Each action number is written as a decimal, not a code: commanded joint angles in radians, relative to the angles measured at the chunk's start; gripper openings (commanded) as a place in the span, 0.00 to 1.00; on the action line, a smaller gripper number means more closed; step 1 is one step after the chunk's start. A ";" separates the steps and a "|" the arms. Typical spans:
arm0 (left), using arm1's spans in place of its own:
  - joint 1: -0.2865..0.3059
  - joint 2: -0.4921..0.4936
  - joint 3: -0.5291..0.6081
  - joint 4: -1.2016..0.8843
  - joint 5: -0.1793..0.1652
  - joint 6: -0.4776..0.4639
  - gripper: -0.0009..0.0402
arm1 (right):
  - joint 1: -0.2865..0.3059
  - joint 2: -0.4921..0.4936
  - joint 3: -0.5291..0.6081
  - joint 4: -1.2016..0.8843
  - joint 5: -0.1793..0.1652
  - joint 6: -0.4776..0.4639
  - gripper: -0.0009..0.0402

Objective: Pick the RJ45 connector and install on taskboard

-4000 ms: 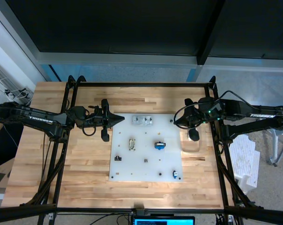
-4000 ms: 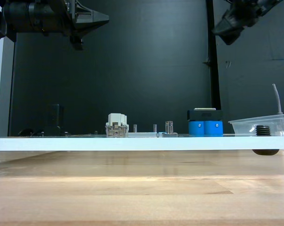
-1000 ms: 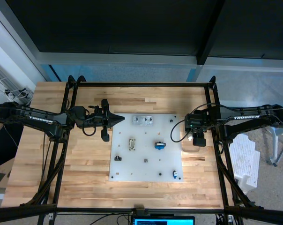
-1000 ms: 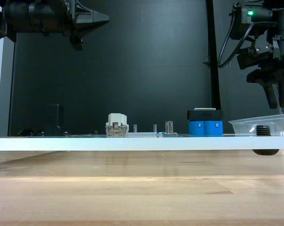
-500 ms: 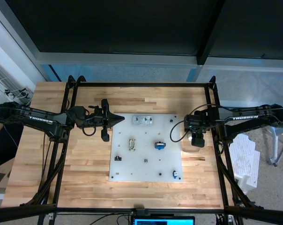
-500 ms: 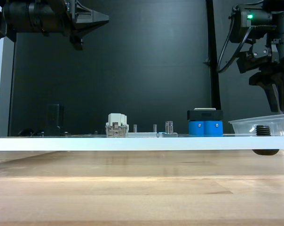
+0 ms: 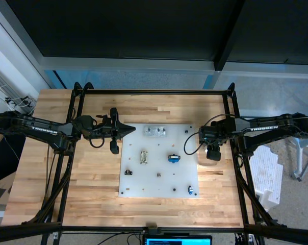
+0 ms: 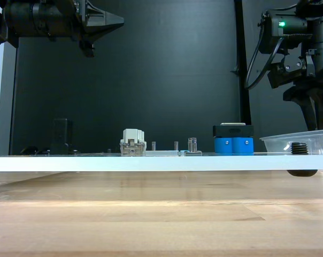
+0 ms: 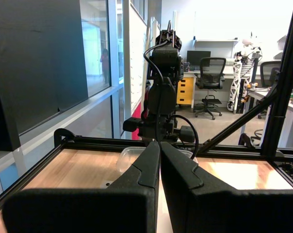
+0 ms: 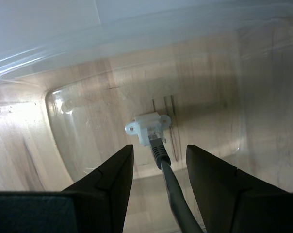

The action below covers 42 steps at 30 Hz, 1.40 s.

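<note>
High view: your left gripper [image 7: 127, 130] is hovering at the taskboard's [image 7: 159, 176] left edge, and your right gripper [image 7: 213, 153] is hanging over the clear tray [image 7: 205, 162] just beside it. Low view: the right gripper is hanging at the tray's rim. Left wrist view: the left fingers [image 9: 141, 167] are pressing together, empty. Right wrist view: the right fingers [image 10: 105, 177] are standing apart, flanking the RJ45 connector [image 10: 148, 128] lying in the tray.

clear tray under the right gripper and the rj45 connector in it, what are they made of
Clear tray: thin transparent glossy plastic; wood grain shows through and its walls glare. RJ45 connector: probably moulded plastic, whitish and slightly translucent. Its black cable looks matte, rubbery. The right gripper hangs open over the tray; the left gripper is shut, raised by the taskboard.
</note>
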 commanded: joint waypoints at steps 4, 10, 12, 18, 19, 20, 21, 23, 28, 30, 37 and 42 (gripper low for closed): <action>0.000 0.000 0.000 0.000 0.000 0.000 0.02 | 0.000 0.019 0.000 0.001 0.002 0.000 0.38; 0.000 0.000 0.000 0.000 0.000 0.000 0.02 | 0.000 0.019 0.000 0.000 0.003 0.000 0.35; 0.000 0.000 0.000 0.000 0.000 0.000 0.02 | 0.000 0.019 0.000 0.000 0.008 0.000 0.32; 0.000 0.000 0.000 0.000 0.000 0.000 0.02 | 0.000 0.019 0.000 0.000 0.008 0.000 0.19; 0.000 0.000 0.000 0.000 0.000 0.000 0.02 | 0.000 0.019 0.001 0.000 0.008 0.000 0.17; 0.000 0.000 0.000 0.000 0.000 0.000 0.02 | 0.000 0.019 0.001 0.000 0.008 0.000 0.14; 0.000 0.000 0.000 0.000 0.000 0.000 0.02 | 0.000 0.019 0.002 0.000 0.008 0.000 0.12; 0.000 0.000 0.000 0.000 0.000 0.000 0.02 | 0.000 0.019 0.002 0.000 0.008 0.000 0.07; 0.000 0.000 0.000 0.000 0.000 0.000 0.02 | 0.000 0.019 0.002 0.000 0.008 0.000 0.03; 0.000 0.000 0.000 0.000 0.000 0.000 0.02 | 0.000 0.019 0.003 0.000 0.008 0.000 0.02; 0.000 0.000 0.000 0.000 0.000 0.000 0.02 | 0.001 0.019 0.016 -0.003 0.007 -0.005 0.02; 0.000 0.000 0.000 0.000 0.000 0.000 0.02 | 0.002 0.019 0.022 -0.004 0.000 -0.012 0.02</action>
